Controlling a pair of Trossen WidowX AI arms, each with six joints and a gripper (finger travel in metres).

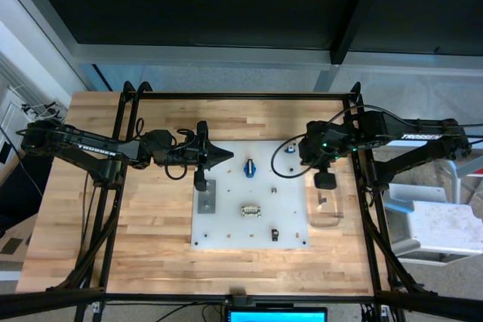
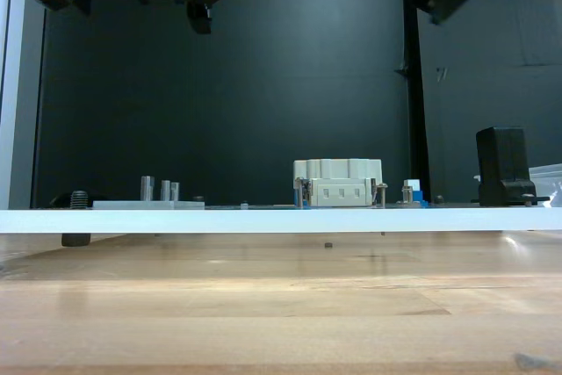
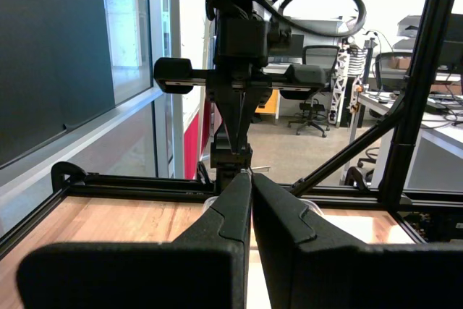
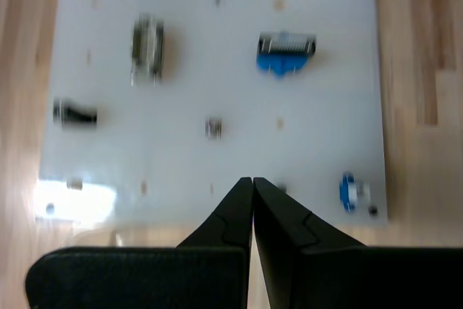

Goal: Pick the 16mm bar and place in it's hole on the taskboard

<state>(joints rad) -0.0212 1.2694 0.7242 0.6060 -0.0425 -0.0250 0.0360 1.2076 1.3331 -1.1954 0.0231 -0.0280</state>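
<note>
L arm comes in from the bench (image 1: pixel 143 254) left edge. The left gripper (image 1: pixel 229 154) hangs high over the far-left part of the white taskboard (image 1: pixel 226 228), pointing level across toward the R arm. Its jaws are closed tip to tip w/ nothing between.

Under it, at the board's left edge, a grey plate (image 1: pixel 205 200) lies flat. The 16mm bar (image 2: pixel 147 188) looks to be the widest of 3 short metal pegs standing upright on that plate, held by neither gripper. Can't tell how deep it sits.

Mid-board are a blue part (image 1: pixel 250 167) toward the far edge and a white connector (image 1: pixel 250 210) nearer. A small black block (image 1: pixel 275 233) sits close to the near edge.

R arm comes in from the bench right edge. The right gripper (image 4: pixel 252 179) is up high over the board's right edge, aimed down at the board. Its jaws are closed too and empty. A clear container (image 1: pixel 326 216) sits on the bench just beside the board's right edge.
</note>
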